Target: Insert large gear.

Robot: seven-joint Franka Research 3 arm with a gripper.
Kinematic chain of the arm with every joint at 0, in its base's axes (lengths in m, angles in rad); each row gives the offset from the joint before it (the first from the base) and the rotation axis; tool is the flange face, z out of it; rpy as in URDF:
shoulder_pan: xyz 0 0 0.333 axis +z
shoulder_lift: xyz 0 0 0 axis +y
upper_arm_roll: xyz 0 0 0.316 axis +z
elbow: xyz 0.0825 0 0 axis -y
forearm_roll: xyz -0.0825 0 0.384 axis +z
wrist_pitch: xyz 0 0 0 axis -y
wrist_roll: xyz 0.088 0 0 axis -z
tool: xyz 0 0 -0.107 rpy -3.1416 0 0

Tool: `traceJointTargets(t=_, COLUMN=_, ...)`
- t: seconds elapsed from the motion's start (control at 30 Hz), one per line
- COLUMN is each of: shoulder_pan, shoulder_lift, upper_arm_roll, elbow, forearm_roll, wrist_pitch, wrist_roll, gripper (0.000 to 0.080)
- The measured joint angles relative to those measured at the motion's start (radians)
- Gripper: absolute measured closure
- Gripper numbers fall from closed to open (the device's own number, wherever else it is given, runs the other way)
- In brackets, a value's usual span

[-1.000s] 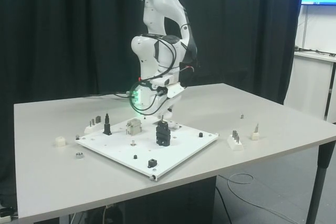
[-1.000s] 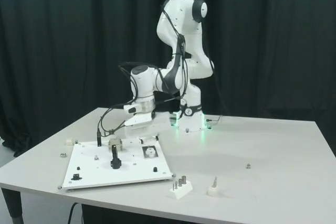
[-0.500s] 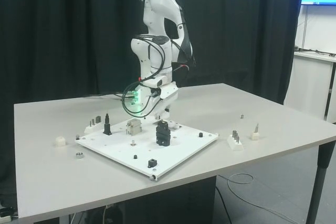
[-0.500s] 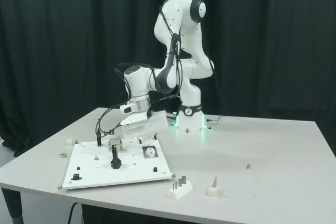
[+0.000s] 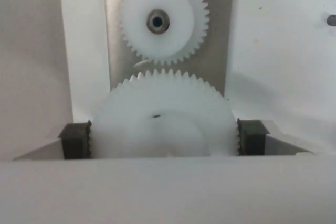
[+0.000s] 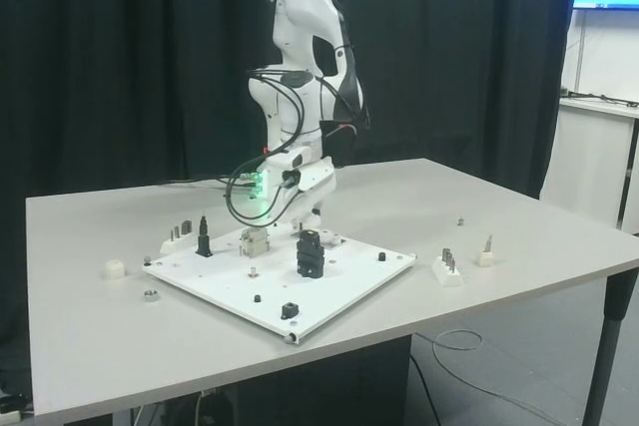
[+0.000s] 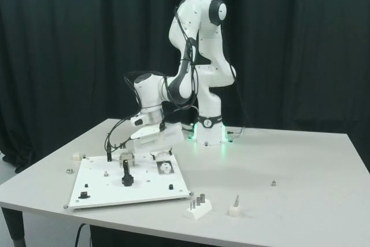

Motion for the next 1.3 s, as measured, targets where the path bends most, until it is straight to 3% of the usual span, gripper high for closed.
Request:
traceJointTargets(t=0.77, shoulder_pan=0.008, shoulder_lift=0.035, upper_arm_roll=0.005, elbow=-0.004, forearm_roll=0.058, wrist_pitch=0.016, wrist_roll=-0.005, gripper=0.0209)
traceJointTargets(t=1.3, shoulder_pan=0.008, shoulder_lift=0.034, upper_arm_roll=0.003, elbow=-0.004, forearm_roll=0.063, wrist_pitch=0.008, wrist_roll=0.046, gripper=0.0209)
